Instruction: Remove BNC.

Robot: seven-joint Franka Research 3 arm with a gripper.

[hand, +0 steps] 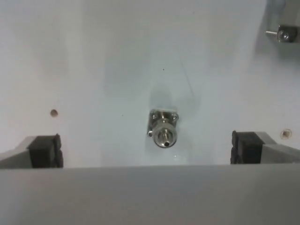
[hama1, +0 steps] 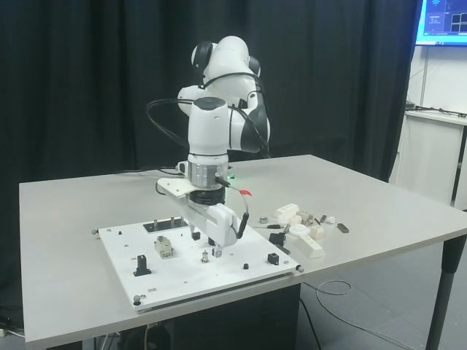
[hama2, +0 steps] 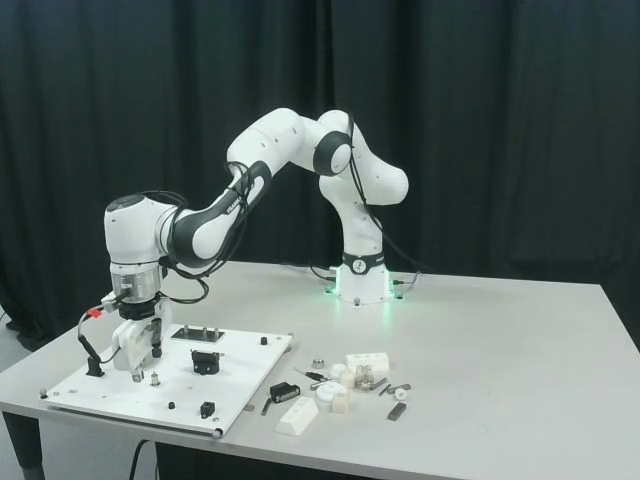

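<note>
**Gripper open above the BNC connector on the white board**

The grey table (hama2: 500,340) stands in a room hung with black curtains (hama2: 480,120). A monitor (hama1: 441,22) is visible at the upper corner of the first room view, above a white cabinet (hama1: 430,153). A white board (hama1: 190,273) lies flat on the table near its front edge and carries several small black fixtures. Loose white and black parts (hama2: 345,385) lie on the bare table just beside the board. A green light shows at the base of the white arm (hama2: 360,275).

The BNC connector (hand: 164,127) is a small metallic part with a square, four-screw flange and a short round barrel. It stands upright on the board, its barrel end facing the wrist camera. It is mounted near the front part of the board, between the black fixtures.

The gripper (hand: 146,149) hangs directly over the connector. Its jaws are released and spread wide. The black fingertip pads (hand: 46,151) stand well apart on either side of the connector and do not touch it.
</note>
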